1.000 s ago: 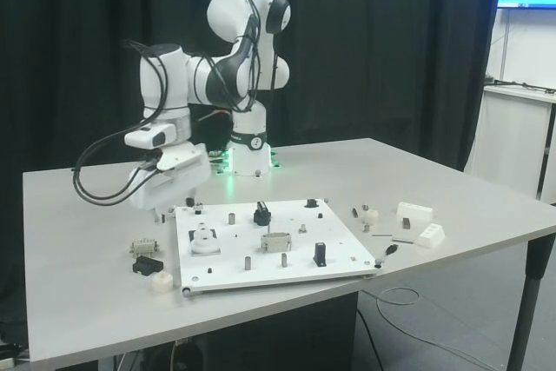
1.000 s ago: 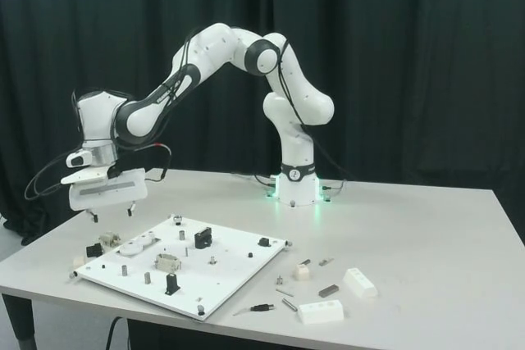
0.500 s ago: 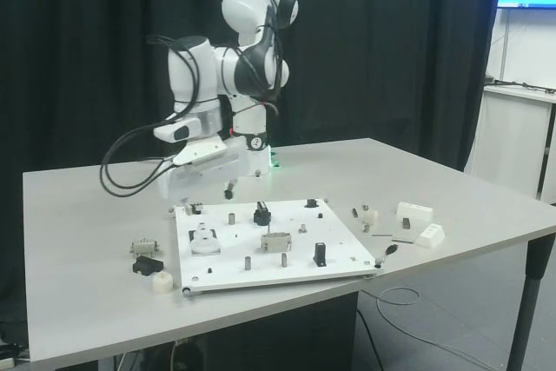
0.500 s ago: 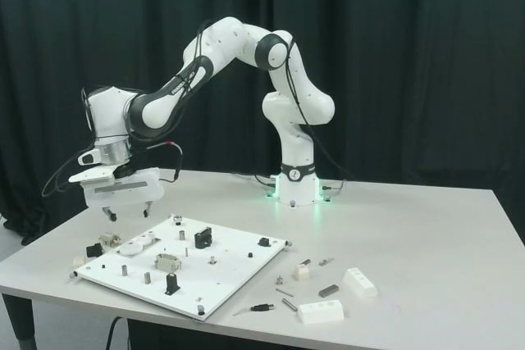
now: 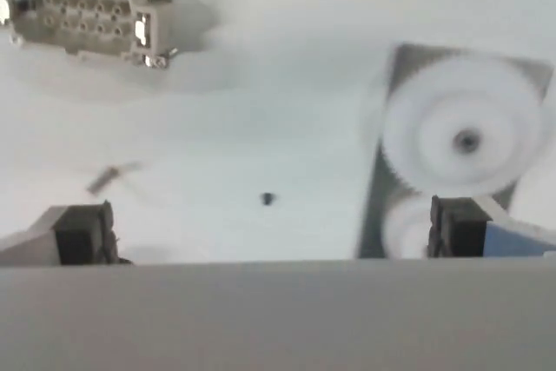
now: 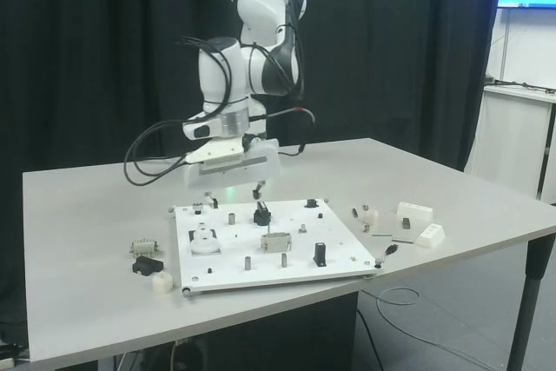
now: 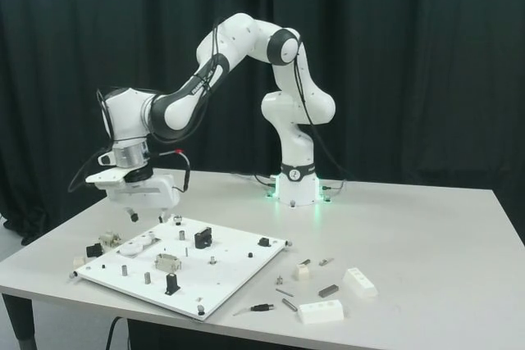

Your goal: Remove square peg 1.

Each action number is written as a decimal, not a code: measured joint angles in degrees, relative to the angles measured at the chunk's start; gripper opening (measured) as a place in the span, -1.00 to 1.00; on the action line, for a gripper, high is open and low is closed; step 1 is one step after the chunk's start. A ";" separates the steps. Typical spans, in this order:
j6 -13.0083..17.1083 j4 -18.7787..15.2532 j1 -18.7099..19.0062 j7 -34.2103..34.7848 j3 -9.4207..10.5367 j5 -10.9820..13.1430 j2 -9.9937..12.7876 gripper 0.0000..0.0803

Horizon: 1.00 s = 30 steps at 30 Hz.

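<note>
- Our tool (image 6: 232,191) hangs above the far left part of the white board (image 6: 334,260), left of centre in the first room view; its fingers (image 5: 82,234) stand wide apart with nothing between them.
- We see, in the wrist view, a white gear (image 5: 465,136) at centre right and a grey multi-pin connector (image 5: 82,15) at upper left, both on the board below the fingers.
- We cannot tell which of the small upright pegs (image 6: 248,262) on the board is square peg 1; they all stand seated there, apart from the tool.
- We find two white blocks (image 6: 415,212) on the grey surface (image 6: 87,206), right of the board.
</note>
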 joint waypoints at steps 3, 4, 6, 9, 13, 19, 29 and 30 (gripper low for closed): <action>0.44 -0.82 1.67 1.79 -0.92 -0.11 -0.10 0.99; 0.57 -1.10 2.17 1.92 -1.20 -0.11 -0.11 0.99; 0.97 -1.64 3.15 2.31 -1.78 -0.11 -0.11 0.99; 1.91 -2.53 4.37 3.32 -2.43 -0.11 -0.17 0.99; 3.32 -3.72 5.49 4.27 -2.74 -0.07 -0.29 0.99; 5.12 -6.07 6.71 4.52 -2.74 0.52 -1.13 0.99; 11.30 -12.61 9.25 7.05 -2.74 2.12 -3.92 0.99; 12.38 -13.55 9.62 7.56 -2.74 2.12 -4.33 0.99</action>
